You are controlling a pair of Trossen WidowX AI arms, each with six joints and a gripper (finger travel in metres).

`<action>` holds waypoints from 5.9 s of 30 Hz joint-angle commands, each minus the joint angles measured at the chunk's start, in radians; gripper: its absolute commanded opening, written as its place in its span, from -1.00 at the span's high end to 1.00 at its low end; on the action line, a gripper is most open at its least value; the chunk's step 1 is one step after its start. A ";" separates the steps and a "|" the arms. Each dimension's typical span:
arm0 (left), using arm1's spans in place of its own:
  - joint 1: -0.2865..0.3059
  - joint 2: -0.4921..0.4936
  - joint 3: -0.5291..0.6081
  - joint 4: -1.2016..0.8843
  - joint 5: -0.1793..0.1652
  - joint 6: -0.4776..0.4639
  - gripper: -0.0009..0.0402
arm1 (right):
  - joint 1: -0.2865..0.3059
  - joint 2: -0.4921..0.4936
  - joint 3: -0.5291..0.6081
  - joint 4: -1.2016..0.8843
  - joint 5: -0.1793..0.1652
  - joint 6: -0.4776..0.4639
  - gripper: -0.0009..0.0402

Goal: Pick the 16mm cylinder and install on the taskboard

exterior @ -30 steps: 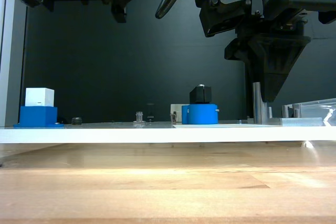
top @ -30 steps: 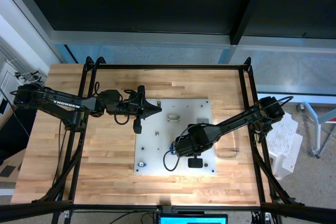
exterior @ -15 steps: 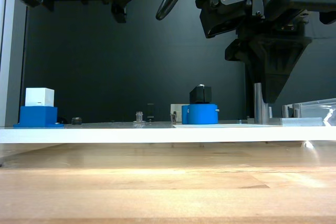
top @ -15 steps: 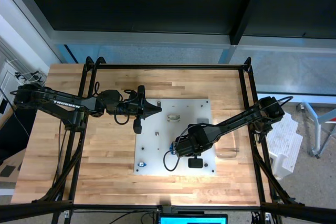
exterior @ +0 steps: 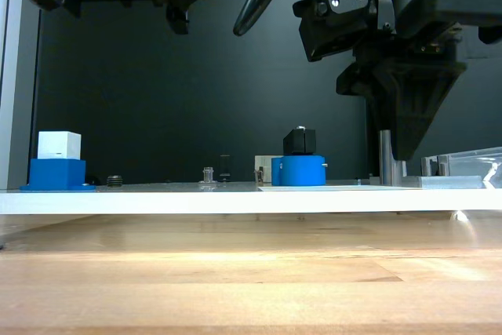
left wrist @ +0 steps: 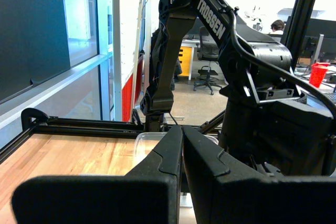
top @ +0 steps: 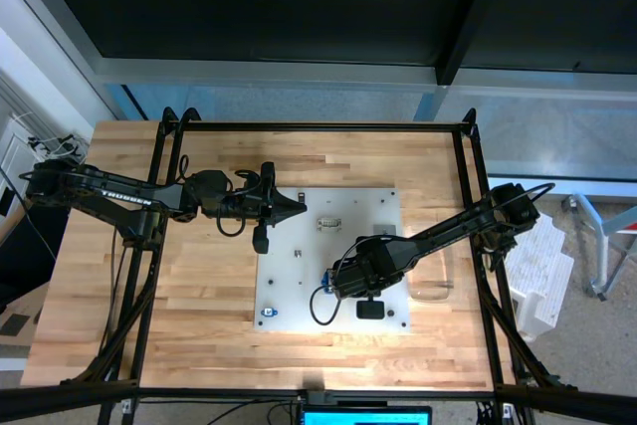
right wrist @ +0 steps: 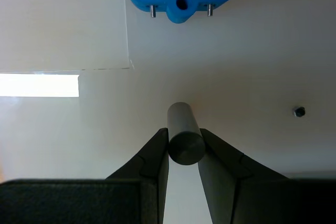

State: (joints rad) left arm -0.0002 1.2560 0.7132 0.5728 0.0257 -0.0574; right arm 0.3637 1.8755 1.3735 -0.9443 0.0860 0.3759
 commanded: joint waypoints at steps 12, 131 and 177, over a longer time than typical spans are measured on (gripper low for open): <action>0.000 0.000 0.000 0.000 0.000 0.000 0.96 | -0.002 0.000 -0.064 0.073 0.000 0.003 0.96; 0.000 0.000 0.000 0.000 0.000 0.000 0.96 | -0.314 -0.984 -0.834 1.309 0.000 -0.280 0.96; 0.000 0.000 0.000 0.000 0.000 0.000 0.96 | -0.314 -0.984 -0.834 1.292 0.000 -0.280 0.96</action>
State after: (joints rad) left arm -0.0002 1.2560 0.7132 0.5728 0.0257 -0.0574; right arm 0.0502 0.8917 0.5392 0.3466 0.0856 0.0956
